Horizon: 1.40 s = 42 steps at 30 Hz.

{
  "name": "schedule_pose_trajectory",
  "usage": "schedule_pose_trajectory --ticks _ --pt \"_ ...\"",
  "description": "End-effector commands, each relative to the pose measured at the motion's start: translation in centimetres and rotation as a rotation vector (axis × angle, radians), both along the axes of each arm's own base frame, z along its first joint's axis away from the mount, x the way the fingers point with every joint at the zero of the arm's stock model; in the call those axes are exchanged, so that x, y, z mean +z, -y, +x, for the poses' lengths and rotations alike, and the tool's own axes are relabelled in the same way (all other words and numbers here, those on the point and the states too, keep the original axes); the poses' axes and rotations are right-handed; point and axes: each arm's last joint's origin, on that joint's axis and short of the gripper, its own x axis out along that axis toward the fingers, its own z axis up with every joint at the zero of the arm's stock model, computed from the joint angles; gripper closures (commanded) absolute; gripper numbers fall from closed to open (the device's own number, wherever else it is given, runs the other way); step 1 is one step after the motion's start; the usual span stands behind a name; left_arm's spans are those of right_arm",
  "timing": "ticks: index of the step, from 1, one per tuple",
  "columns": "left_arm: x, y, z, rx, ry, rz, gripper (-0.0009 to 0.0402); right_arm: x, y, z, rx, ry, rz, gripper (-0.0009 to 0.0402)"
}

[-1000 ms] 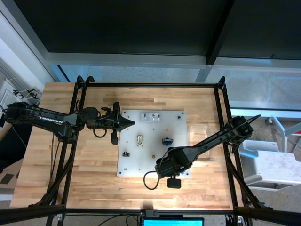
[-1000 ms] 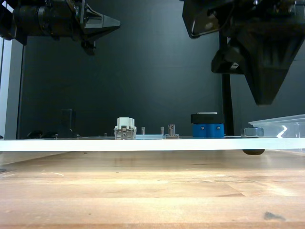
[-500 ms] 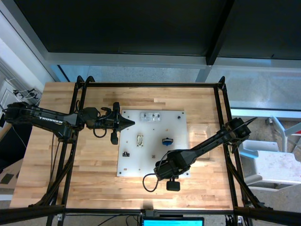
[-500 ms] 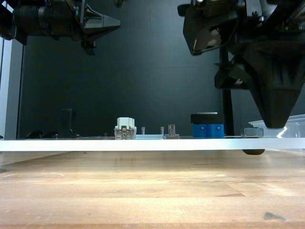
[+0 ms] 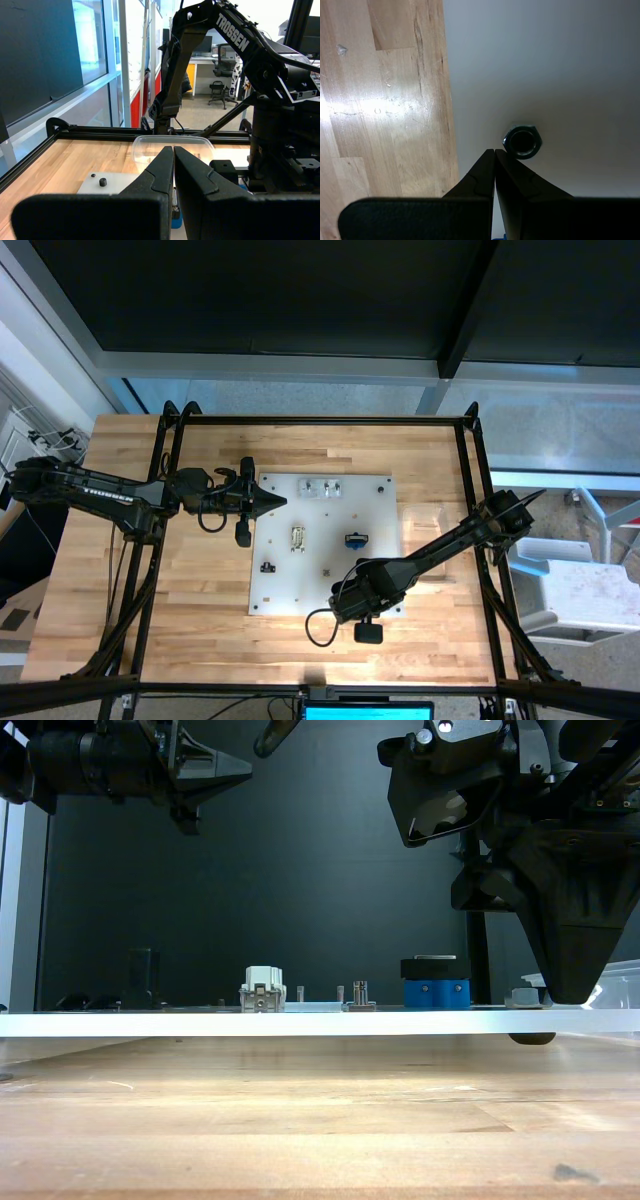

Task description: Unfasten the M12 fastener and place in the container

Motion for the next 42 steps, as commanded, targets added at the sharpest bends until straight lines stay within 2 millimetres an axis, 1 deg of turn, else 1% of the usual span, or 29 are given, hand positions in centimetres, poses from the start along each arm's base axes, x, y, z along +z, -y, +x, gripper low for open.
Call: schedule_pose_trajectory --ticks 1,10,12,15,17,21,28,33,37,42 --pt "0.0 0.0 0.0 0.0 0.0 0.0 0.0393 0.1 0.0 0.0 -0.001 0.002 -0.001 0.0393" --pt "0.0 0.0 0.0 0.0 0.0 0.0 0.0393 0.1 0.2 -0.1 0.0 -0.008 -0.016 0.0393" --pt "0.0 0.0 0.0 0.0 0.0 0.0 0.0393 0.4 0.4 -0.4 -0.015 -0.002 -0.069 0.0393" --pt "0.0 0.0 0.0 0.0 0.0 0.0 0.0393 1.0 1.1 -0.8 -0.114 0.037 -0.208 0.0393" --pt "0.0 0.0 0.0 0.0 0.0 0.0 0.0393 1.4 1.3 -1.0 -0.138 0.04 -0.227 0.0393" --pt "0.0 0.0 0.0 0.0 0.0 0.0 0.0393 1.9 1.4 -1.3 -0.129 0.031 -0.202 0.0393" --pt "0.0 0.0 0.0 0.0 0.0 0.0 0.0393 2.3 0.5 -1.3 -0.014 -0.028 0.017 0.0393" --pt "0.0 0.0 0.0 0.0 0.0 0.0 0.0393 2.0 0.2 -0.9 -0.007 0.001 0.033 0.0393" --pt "0.0 0.0 0.0 0.0 0.0 0.0 0.0393 1.1 -0.1 -0.4 0.002 0.006 0.035 0.0393" --pt "0.0 0.0 0.0 0.0 0.0 0.0 0.0393 0.5 -0.3 -0.1 0.014 0.014 0.036 0.0393"
